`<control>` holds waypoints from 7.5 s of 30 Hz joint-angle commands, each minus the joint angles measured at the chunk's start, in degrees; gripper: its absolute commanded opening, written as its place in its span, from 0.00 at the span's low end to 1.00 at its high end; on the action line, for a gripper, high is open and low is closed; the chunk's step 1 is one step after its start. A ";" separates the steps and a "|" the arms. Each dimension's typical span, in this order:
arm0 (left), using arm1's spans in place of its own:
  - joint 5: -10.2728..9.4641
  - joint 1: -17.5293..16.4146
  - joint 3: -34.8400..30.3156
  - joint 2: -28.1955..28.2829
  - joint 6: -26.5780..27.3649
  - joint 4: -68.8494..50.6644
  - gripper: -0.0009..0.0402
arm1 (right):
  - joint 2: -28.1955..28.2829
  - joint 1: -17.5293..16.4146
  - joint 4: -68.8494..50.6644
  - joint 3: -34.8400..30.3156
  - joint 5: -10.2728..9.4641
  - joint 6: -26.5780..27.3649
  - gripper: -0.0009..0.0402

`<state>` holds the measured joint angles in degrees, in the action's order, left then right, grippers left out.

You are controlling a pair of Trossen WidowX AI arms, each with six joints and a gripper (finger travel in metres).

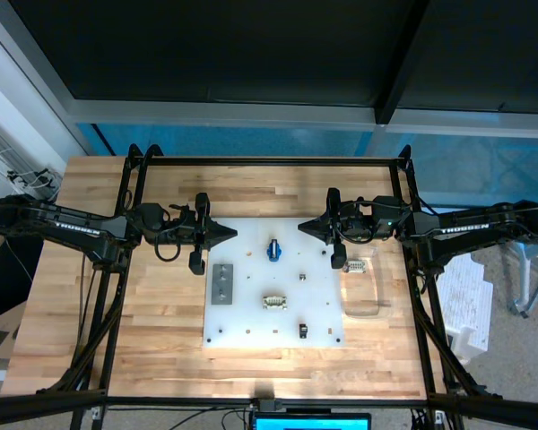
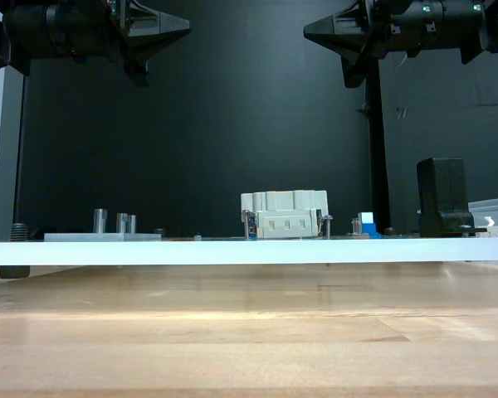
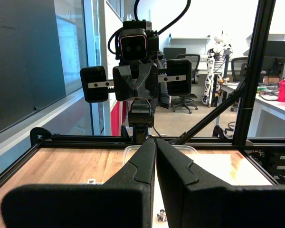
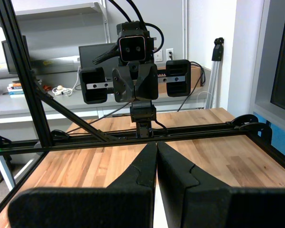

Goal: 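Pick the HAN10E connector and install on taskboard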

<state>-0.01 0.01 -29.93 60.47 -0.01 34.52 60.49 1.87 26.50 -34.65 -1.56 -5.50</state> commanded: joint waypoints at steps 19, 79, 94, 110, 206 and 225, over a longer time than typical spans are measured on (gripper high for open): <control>0.00 -0.02 -0.02 0.00 0.00 0.00 0.02 | 0.02 -0.02 0.02 0.00 0.00 -0.02 0.02; 0.00 0.00 -0.02 0.02 0.00 0.00 0.02 | 9.86 -3.82 -96.06 -25.35 5.31 -1.31 0.26; 0.00 0.00 -0.02 0.02 0.00 0.00 0.02 | 10.45 -6.21 -91.21 -18.73 6.58 -1.09 0.56; 0.00 0.00 -0.02 0.02 0.00 0.00 0.02 | 10.36 -7.23 -83.95 -11.19 6.01 -1.03 0.59; 0.00 0.00 -0.02 0.02 0.00 0.00 0.02 | 11.47 -8.44 -88.39 -16.48 5.84 -11.15 0.09; 0.00 -0.02 -0.02 0.02 0.00 0.00 0.02 | 13.09 -12.90 -93.37 -27.19 5.84 -13.33 0.09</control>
<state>-0.03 0.01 -29.95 60.47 0.01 34.50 72.84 -10.31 -66.85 -61.17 4.25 -18.79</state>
